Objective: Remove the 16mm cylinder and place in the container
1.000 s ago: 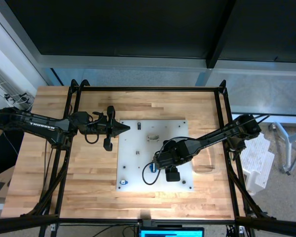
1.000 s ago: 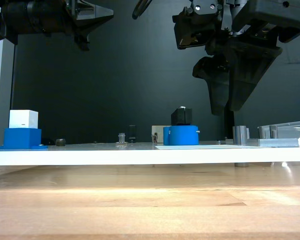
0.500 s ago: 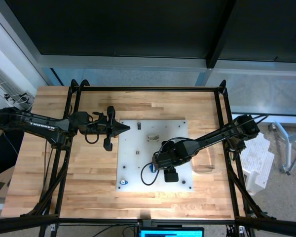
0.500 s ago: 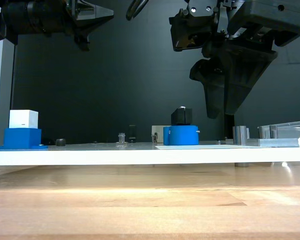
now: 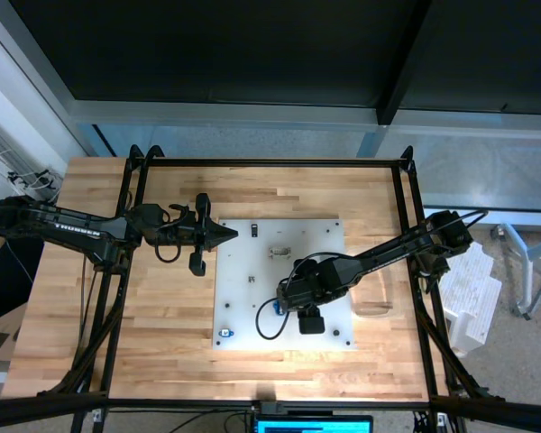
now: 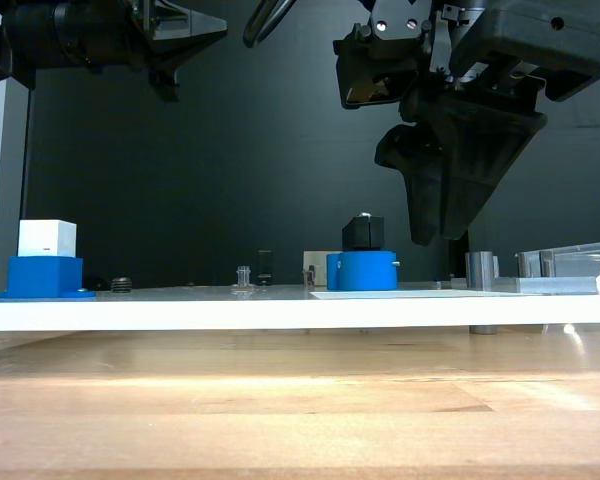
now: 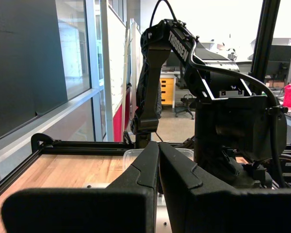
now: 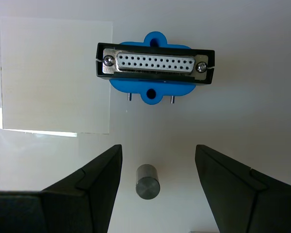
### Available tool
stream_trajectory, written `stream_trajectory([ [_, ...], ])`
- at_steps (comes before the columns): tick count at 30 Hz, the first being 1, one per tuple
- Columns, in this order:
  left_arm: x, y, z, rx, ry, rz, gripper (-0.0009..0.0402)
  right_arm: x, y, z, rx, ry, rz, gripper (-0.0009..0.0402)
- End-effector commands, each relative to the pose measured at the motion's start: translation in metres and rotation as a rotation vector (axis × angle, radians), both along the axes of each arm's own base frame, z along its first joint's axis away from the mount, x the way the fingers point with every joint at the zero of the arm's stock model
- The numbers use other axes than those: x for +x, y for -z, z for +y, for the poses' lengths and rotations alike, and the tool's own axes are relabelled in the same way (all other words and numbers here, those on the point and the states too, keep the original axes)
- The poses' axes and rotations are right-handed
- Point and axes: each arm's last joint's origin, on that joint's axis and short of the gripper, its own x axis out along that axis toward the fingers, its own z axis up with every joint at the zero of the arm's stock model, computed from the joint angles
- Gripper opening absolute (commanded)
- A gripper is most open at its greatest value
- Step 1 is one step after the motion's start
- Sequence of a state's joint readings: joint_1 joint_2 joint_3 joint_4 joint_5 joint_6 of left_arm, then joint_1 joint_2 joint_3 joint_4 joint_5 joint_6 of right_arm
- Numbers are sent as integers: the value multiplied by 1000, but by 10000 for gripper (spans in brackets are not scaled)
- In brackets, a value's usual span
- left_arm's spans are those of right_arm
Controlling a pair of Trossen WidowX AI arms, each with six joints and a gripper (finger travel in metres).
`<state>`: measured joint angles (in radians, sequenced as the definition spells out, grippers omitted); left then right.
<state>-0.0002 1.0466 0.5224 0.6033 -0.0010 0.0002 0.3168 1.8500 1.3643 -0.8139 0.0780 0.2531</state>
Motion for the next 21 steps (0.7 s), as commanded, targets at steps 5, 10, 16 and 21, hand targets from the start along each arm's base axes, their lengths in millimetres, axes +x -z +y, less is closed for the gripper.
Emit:
stream_trajectory([
  [5,0,0,0,0,0,0,0,3,7,1,-2,1,8,198],
  [10,0,0,0,0,0,1,0,4,9,1,-3,1,11,183],
  [16,0,0,0,0,0,0,0,5,13,2,-5,1,18,151],
  [21,0,0,0,0,0,0,0,7,18,2,-6,0,21,126],
])
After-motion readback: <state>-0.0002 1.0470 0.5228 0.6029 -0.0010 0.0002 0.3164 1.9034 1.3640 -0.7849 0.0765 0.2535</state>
